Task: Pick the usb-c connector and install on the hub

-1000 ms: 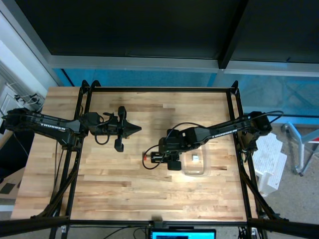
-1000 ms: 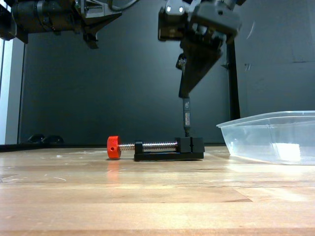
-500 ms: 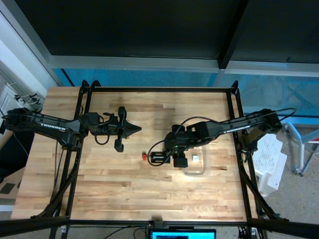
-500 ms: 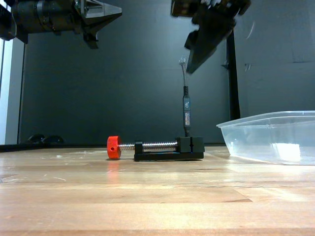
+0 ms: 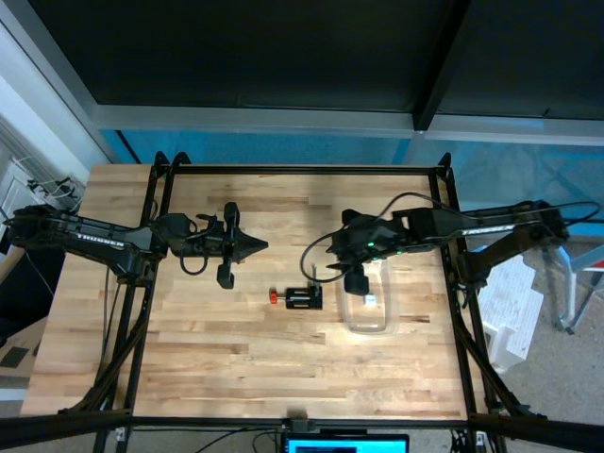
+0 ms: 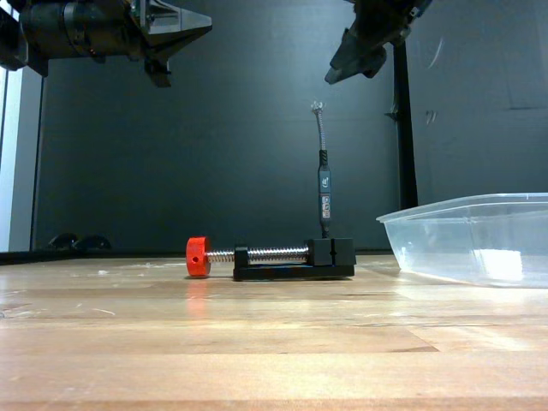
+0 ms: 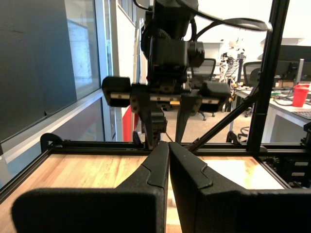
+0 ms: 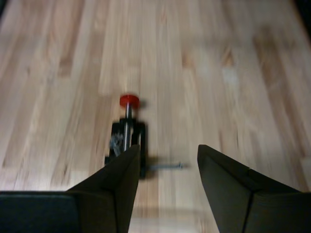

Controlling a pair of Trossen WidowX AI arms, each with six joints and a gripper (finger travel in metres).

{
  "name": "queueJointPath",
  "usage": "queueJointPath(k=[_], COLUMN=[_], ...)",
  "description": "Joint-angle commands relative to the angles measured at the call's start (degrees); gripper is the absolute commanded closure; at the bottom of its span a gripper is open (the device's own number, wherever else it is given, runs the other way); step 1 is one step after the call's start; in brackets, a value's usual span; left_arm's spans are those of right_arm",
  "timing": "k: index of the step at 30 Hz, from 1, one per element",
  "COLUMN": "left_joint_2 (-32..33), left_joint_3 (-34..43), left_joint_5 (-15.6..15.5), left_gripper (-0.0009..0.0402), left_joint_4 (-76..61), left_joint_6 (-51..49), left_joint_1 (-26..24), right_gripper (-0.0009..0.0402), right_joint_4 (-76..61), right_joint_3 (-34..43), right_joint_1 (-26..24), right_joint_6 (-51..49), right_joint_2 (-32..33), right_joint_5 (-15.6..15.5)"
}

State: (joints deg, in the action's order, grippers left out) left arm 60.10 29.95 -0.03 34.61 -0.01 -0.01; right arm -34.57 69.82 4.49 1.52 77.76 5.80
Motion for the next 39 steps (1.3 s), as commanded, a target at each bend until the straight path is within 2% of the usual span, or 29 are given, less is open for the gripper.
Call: queueJointPath(k=[1,6,12,14,17,21,34,37,39], left_joint_2=[0.0,0.0,0.02,0.0,0.02,0.02,0.02,0.0,0.02], left_joint_3=[0.0,0.0,0.0,0.0,0.0,0.0,0.0,0.0,0.0], left_joint_5=[0.02,0.02,0.02,0.02,0.02,0.02,0.0,0.02,0.02], left_gripper=[0.0393,0.0393,0.0393,0.0393,0.0393,0.0393,0.0393,0.0393,0.0393], left_joint_4=[0.0,-0.04,-0.07,-0.04,-0.07,-0.07,-0.04,-0.07,-0.04], left_joint_6=[0.0,0.0,0.0,0.0,0.0,0.0,0.0,0.0,0.0], left_joint_1=[0.0,0.02,0.0,0.0,0.02,0.0,0.0,0.02,0.0], right_gripper=[0.0266,0.0313,0.0399,0.0387,0.0396,0.0393,0.0394,0.0394,0.0394], right_joint_4=[10.27,27.26,42.05,46.29,50.88,54.34,63.25,66.27,66.12], right_joint_3=[-6.03,-14.19,-20.94,-22.84,-24.79,-26.64,-30.29,-33.29,-34.38], right_joint_1=[-0.02,-0.24,-0.74,-0.79,-1.27,-3.04,-3.48,-3.5,-3.54], right_joint_6=[-0.44,-0.5,-0.48,-0.42,-0.5,0.22,2.47,3.02,3.02], right_joint_2=[-4.15,-8.37,-10.34,-10.67,-10.82,-10.88,-11.72,-13.62,-14.8], right_joint_5=[0.07,0.15,0.13,0.15,-0.22,-2.8,-3.13,-5.42,-4.26])
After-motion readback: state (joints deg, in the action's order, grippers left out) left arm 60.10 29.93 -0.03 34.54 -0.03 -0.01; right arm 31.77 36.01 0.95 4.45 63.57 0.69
